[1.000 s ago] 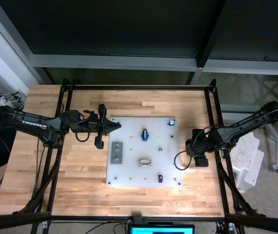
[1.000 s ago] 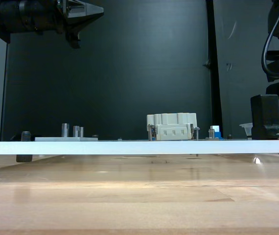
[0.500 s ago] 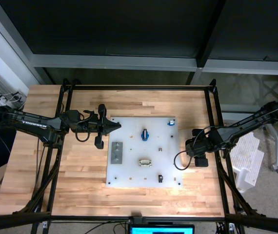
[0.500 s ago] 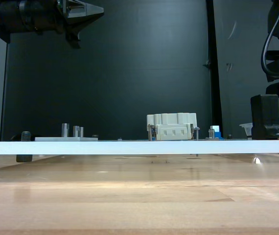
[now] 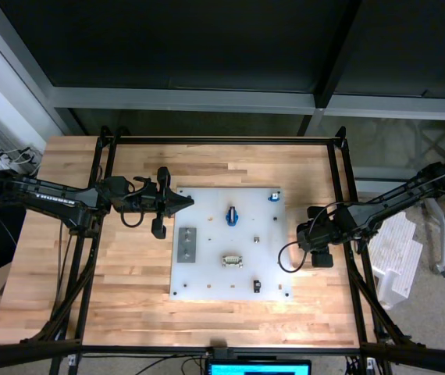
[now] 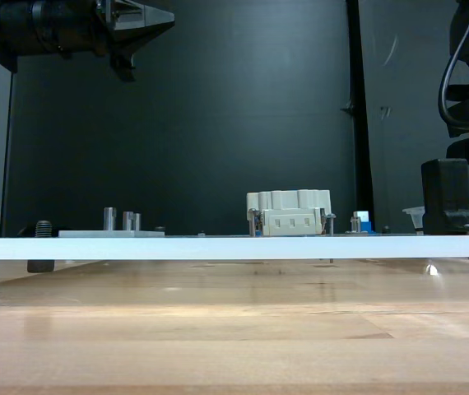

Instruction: Pick the 16mm bar and install on taskboard

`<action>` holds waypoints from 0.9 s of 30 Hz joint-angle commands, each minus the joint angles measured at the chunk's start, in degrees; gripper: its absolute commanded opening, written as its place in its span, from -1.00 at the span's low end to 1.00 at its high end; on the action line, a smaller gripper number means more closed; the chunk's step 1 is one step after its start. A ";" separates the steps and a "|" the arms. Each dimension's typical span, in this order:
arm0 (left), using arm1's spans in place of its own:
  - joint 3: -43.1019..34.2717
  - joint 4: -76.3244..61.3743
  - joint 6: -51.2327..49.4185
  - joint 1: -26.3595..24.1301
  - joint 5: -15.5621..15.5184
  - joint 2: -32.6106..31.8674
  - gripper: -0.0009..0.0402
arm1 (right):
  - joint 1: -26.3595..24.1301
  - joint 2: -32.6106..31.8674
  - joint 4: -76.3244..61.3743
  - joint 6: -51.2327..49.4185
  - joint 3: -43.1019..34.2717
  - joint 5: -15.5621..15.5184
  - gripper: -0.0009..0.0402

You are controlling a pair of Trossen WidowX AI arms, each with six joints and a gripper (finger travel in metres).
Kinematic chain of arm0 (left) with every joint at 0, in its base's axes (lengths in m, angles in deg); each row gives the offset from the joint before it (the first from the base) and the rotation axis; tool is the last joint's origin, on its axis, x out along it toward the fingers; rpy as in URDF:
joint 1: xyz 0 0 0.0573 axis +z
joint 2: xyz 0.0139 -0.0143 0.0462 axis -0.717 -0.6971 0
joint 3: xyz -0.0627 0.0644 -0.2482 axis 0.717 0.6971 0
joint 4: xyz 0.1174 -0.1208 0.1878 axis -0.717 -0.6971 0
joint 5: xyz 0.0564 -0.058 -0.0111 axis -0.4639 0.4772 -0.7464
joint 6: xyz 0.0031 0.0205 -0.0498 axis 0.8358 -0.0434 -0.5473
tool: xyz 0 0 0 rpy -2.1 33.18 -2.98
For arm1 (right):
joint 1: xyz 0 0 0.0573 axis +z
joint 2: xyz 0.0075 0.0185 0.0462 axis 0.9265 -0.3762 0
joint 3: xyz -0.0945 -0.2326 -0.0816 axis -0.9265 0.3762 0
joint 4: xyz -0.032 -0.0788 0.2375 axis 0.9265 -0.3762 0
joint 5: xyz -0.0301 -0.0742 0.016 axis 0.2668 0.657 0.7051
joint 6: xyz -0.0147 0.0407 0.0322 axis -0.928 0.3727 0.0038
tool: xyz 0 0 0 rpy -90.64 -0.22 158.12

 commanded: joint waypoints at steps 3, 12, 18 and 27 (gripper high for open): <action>-0.02 0.02 0.00 0.02 0.02 0.00 -0.96 | 0.00 0.00 0.00 0.04 -0.02 0.04 -0.22; -0.02 0.02 0.00 0.00 0.02 0.00 -0.96 | -0.04 0.00 0.02 0.04 -0.02 0.07 -0.32; -0.02 0.02 0.00 0.02 0.02 0.00 -0.96 | -0.09 0.00 0.02 0.11 -0.02 0.13 -0.40; -0.02 0.02 0.00 0.00 0.00 -0.02 -0.96 | -0.11 0.00 0.00 0.13 -0.02 0.17 -0.62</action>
